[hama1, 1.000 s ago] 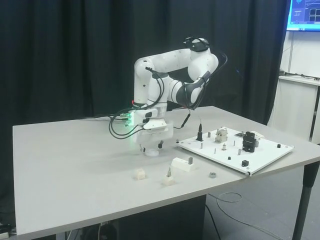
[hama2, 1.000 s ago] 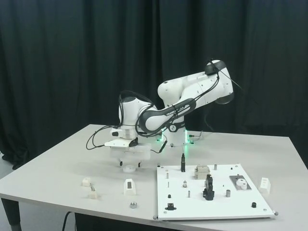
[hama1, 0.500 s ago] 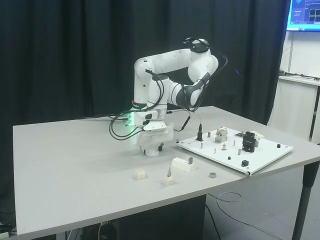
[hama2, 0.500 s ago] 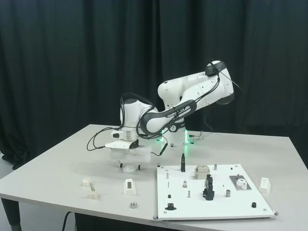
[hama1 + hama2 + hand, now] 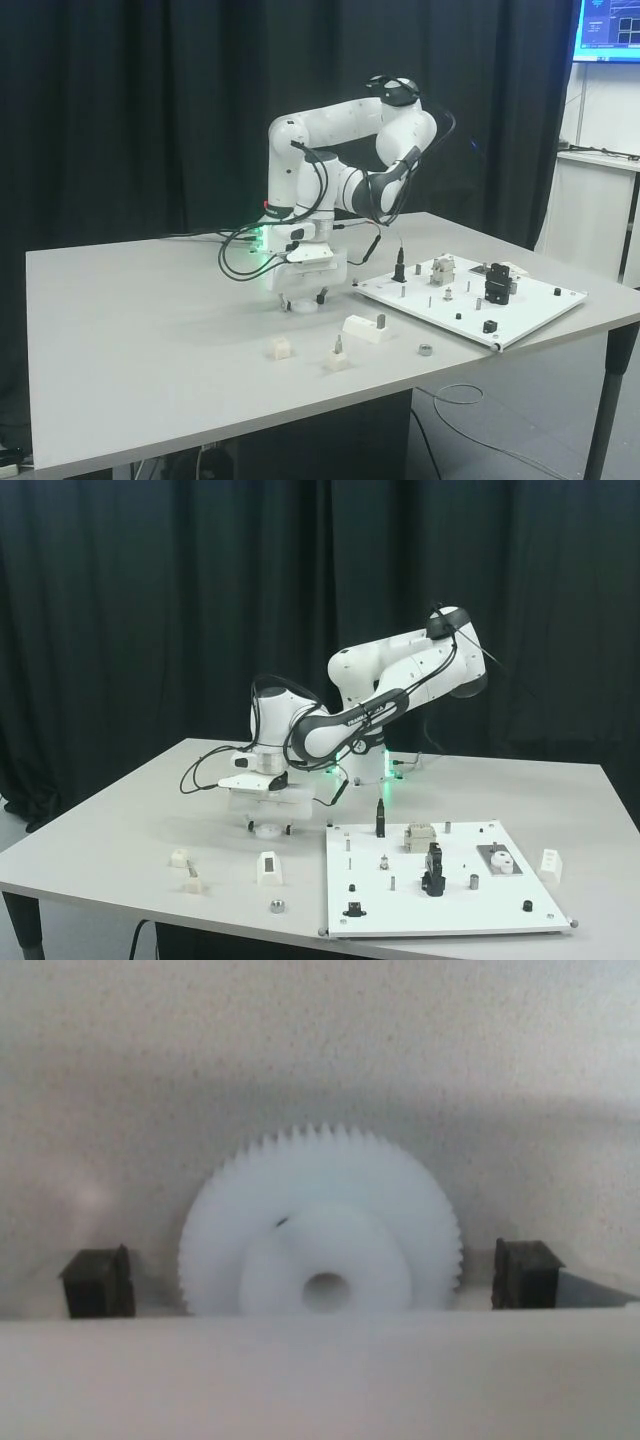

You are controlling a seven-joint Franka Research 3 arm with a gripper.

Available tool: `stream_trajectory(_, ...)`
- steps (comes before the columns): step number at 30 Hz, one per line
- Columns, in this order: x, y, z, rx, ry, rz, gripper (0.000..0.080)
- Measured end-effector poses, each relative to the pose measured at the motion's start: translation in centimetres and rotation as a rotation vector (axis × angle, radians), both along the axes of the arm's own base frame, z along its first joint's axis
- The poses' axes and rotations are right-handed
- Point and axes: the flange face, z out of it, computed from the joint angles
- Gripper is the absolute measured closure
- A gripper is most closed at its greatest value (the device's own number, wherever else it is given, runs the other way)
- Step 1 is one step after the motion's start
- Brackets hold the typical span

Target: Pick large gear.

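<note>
On the grey tabletop (image 5: pixel 130 825), left of the white board (image 5: pixel 440 885), the large gear (image 5: pixel 320 1225) lies flat between the black fingers (image 5: pixel 98 1282), which stand spread on either side, not touching its teeth; the gripper (image 5: pixel 268 825) hangs low over it.

The large gear (image 5: pixel 320 1232) is straddled by the open gripper (image 5: pixel 310 1278), and a small gap of bare table (image 5: pixel 130 320) is left between each black fingertip (image 5: pixel 98 1282) and the teeth. Close beside the gripper, passage is blocked by the white board (image 5: pixel 440 905) with its upright pegs. Nearer the table's front edge, three small white blocks (image 5: pixel 269 868) stand in the way. Away from the board, the table surface is left open.
</note>
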Motion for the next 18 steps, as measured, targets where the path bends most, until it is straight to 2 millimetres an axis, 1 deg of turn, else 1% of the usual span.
stream_trajectory(6, 0.01, -0.07, -0.07, 0.006, -0.009, -0.007, 0.0003)
stream_trajectory(7, 0.0, -0.09, -0.08, 0.008, -0.01, -0.009, 0.014)
stream_trajectory(12, -0.02, -0.24, -0.08, 0.01, -0.013, -0.014, 0.014)
stream_trajectory(13, -0.03, -0.26, -0.08, 0.01, -0.014, -0.015, 0.0207)
stream_trajectory(18, -0.04, -0.31, -0.08, 0.012, -0.015, -0.017, 0.0206)
